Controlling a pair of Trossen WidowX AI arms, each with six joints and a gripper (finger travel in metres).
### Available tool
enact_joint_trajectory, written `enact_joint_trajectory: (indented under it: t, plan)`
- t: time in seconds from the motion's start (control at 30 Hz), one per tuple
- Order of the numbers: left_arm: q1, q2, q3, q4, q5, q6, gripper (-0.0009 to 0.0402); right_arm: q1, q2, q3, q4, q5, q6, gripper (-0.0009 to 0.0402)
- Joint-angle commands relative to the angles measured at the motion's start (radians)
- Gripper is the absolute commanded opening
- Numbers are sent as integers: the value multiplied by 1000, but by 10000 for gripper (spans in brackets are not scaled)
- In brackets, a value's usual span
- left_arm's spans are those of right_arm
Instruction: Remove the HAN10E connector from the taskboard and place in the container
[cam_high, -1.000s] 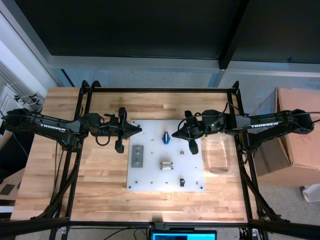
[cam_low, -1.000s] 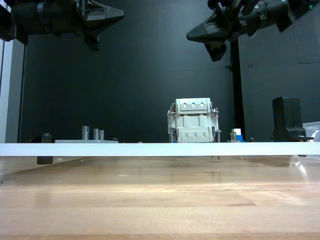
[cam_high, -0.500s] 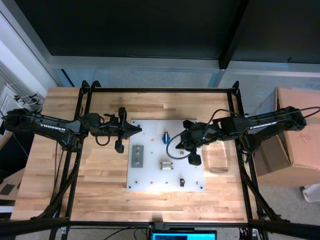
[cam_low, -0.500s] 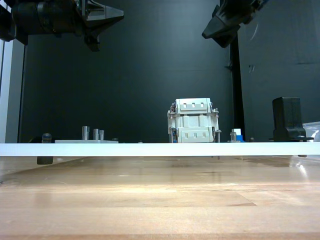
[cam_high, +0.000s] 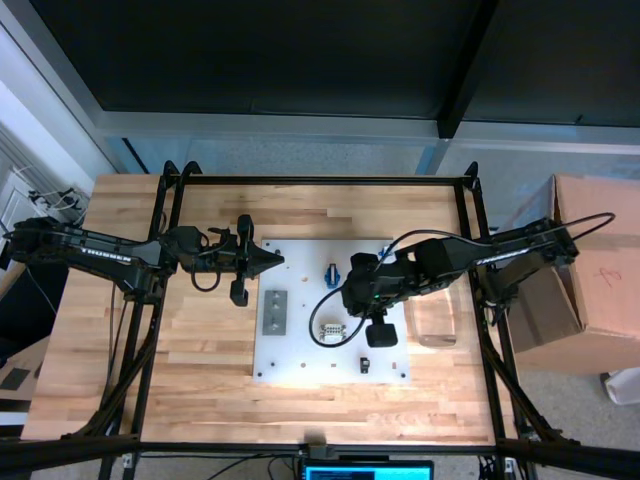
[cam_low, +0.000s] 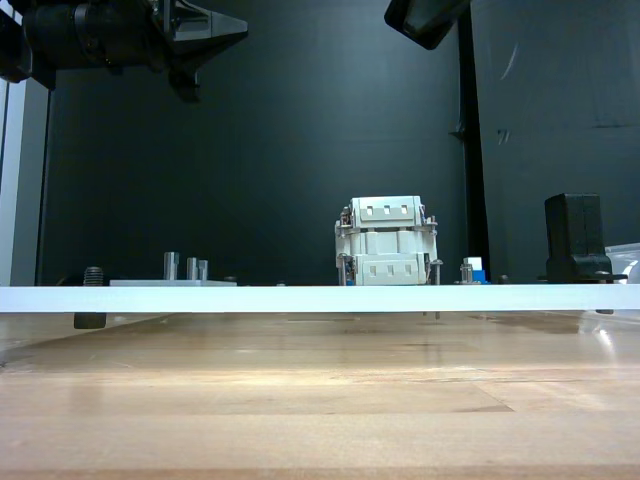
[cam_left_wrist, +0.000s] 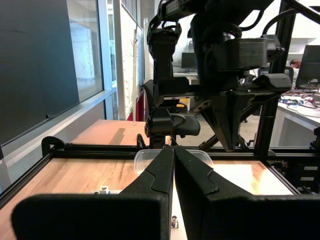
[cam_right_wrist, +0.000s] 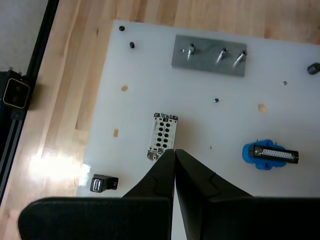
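Observation:
The HAN10E connector (cam_high: 333, 331) is a pale grey block with rows of pin holes. It stands upright in its seat on the white taskboard (cam_high: 300, 350), as the low view shows (cam_low: 386, 243). My right gripper (cam_high: 347, 300) hangs high above the board, just beyond the connector, pointing down. Its fingers are shut with nothing between them (cam_right_wrist: 174, 150), and the connector (cam_right_wrist: 161, 136) shows just past their tips. My left gripper (cam_high: 270, 262) hovers over the board's far left corner, shut and holding nothing (cam_left_wrist: 173, 148).
A clear container (cam_high: 437, 310) lies right of the board. The board also carries a grey plate with pins (cam_high: 274, 311), a blue connector (cam_high: 332, 273) and a small black part (cam_high: 366, 364). A cardboard box (cam_high: 590, 270) stands beyond the table's right edge.
My right arm has swung left and toward the near edge, from the board's far right to above the connector, pitching downward. The left arm and the connector have not moved.

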Motion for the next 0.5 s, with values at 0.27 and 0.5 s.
enact_joint_trajectory:
  t: [0.27, 0.5]
  plan:
    - [0, 0, 0, 0, 0, 0, 0, 2, 130, 178, -148, 0, 2, 14]
    - [0, 0, 0, 0, 0, 0, 0, 3, 188, 230, -195, 1, 4, 56]
